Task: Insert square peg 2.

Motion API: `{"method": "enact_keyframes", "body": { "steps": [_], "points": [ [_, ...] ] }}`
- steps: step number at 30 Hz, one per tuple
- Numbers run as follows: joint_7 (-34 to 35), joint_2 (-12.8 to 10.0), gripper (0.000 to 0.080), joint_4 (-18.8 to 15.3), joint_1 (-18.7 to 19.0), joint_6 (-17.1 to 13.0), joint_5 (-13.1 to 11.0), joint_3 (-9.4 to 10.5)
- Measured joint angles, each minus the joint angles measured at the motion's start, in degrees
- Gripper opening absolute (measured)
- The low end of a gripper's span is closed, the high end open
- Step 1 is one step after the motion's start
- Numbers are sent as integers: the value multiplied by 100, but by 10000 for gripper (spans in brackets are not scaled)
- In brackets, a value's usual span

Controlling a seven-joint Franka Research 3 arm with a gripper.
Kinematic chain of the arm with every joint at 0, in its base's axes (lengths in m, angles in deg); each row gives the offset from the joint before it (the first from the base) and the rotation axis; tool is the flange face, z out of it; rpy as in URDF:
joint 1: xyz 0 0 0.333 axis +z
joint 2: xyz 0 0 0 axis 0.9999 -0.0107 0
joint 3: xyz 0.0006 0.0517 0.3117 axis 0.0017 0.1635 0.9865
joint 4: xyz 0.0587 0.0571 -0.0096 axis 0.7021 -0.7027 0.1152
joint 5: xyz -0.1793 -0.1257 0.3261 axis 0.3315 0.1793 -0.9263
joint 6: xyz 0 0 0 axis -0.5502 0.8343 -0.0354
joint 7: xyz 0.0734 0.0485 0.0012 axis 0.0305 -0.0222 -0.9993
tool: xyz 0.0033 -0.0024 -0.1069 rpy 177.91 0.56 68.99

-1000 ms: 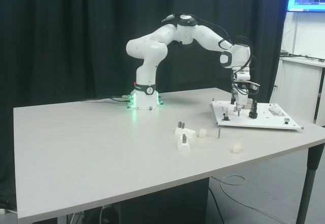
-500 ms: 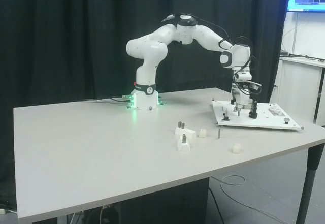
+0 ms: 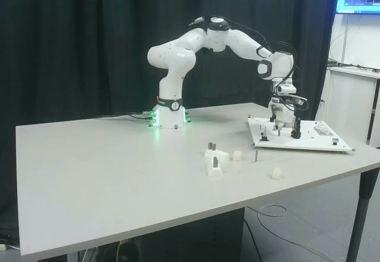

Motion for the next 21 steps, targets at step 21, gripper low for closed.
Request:
{"method": "enact_keyframes", "body": {
  "steps": [21],
  "points": [
    [501, 3, 75, 3, -32, 76, 27, -19]
  ]
}}
